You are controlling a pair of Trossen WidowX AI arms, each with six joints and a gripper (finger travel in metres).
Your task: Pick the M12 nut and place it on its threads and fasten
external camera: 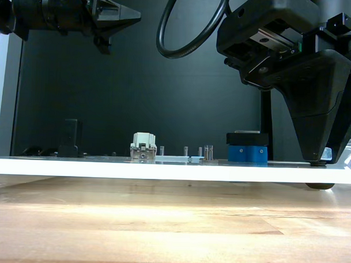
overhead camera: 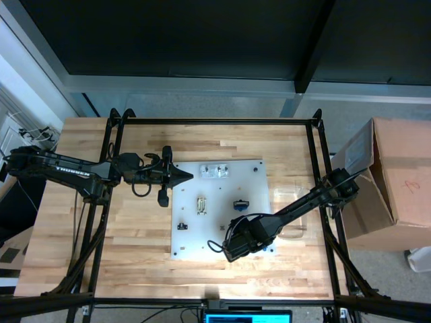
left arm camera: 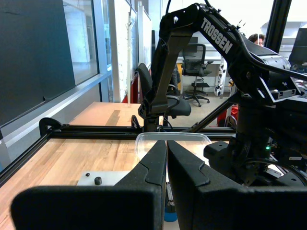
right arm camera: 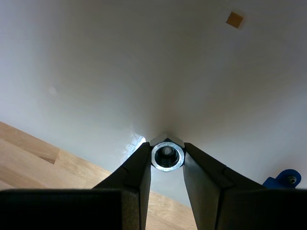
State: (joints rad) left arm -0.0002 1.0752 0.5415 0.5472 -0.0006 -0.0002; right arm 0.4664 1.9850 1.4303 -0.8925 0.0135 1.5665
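Low right gripper [external camera: 317, 161] around nut [right arm camera: 167, 156]; left gripper [left arm camera: 166, 149] aloft

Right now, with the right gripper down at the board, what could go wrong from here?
The right gripper is shut on the M12 nut, but its fingers hide the stud; I cannot tell whether the nut is on it, so turning might cross-thread. They reach almost to the white board and could scrape it. The left gripper, shut, hovers over the board's far left.
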